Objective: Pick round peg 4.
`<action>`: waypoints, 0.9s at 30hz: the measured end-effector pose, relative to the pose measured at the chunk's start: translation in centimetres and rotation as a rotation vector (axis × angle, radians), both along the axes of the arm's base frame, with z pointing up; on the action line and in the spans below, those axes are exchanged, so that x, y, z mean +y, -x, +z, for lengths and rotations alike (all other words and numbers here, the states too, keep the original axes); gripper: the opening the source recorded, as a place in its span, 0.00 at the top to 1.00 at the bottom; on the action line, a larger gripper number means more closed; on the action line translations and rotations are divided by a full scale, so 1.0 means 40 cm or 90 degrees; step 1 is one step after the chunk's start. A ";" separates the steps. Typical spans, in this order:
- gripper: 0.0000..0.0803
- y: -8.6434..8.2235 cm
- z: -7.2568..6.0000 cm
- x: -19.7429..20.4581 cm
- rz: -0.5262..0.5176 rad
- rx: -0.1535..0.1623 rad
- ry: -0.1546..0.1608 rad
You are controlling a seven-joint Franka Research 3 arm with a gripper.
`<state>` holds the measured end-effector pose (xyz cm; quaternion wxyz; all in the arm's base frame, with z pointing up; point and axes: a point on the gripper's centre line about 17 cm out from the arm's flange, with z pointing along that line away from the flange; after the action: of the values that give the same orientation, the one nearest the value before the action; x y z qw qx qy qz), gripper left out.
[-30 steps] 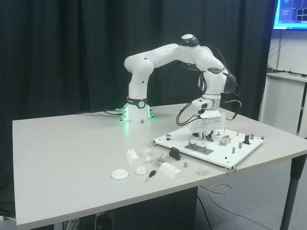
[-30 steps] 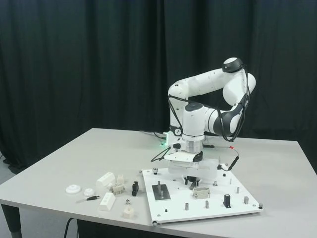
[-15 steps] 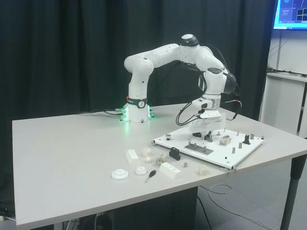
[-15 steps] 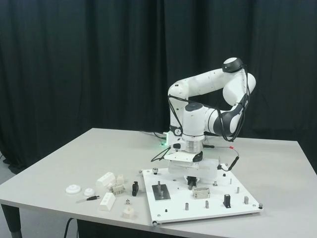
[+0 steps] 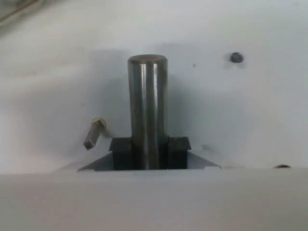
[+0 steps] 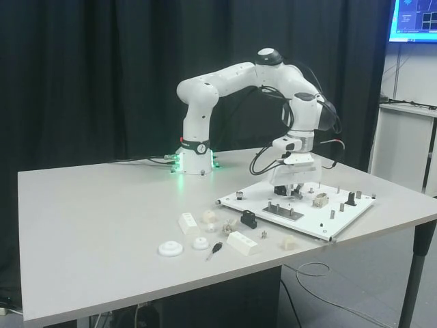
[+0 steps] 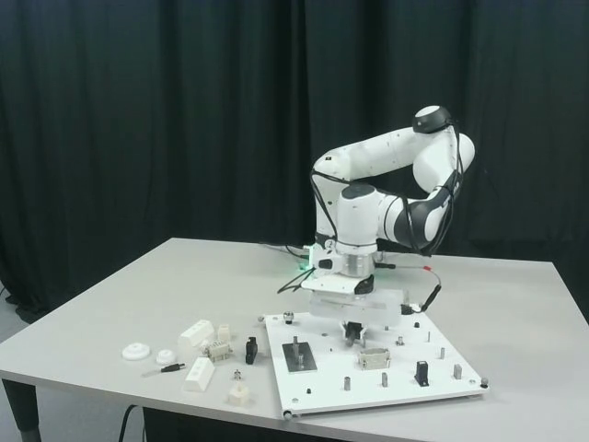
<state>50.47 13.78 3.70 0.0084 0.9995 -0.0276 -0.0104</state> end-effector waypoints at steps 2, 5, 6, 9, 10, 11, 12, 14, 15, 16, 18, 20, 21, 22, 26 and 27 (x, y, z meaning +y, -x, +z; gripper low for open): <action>0.82 -0.003 0.014 -0.004 -0.002 -0.001 0.001; 0.82 -0.007 0.037 -0.009 -0.005 -0.002 0.000; 0.82 -0.007 0.045 -0.011 -0.006 -0.002 0.000; 0.82 -0.007 0.064 -0.013 -0.007 -0.001 -0.002; 0.82 -0.008 0.071 -0.013 -0.008 -0.002 -0.003; 0.82 -0.008 0.076 -0.014 -0.008 -0.002 -0.003; 0.82 -0.007 0.080 -0.014 -0.008 -0.001 -0.004; 0.82 -0.006 0.088 -0.015 -0.008 0.000 -0.005; 0.82 -0.006 0.092 -0.015 -0.008 0.000 -0.005; 0.82 -0.006 0.095 -0.016 -0.008 0.000 -0.005; 0.82 -0.006 0.099 -0.016 -0.009 0.001 -0.005; 0.82 -0.006 0.102 -0.016 -0.009 0.001 -0.005; 0.82 -0.006 0.103 -0.016 -0.009 0.001 -0.005; 0.82 -0.006 0.104 -0.016 -0.009 0.001 -0.005; 0.82 -0.007 0.105 -0.017 -0.009 0.000 -0.005; 0.82 -0.007 0.106 -0.017 -0.009 0.000 -0.005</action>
<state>50.73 13.10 7.92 0.0040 0.9993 -0.0348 -0.0106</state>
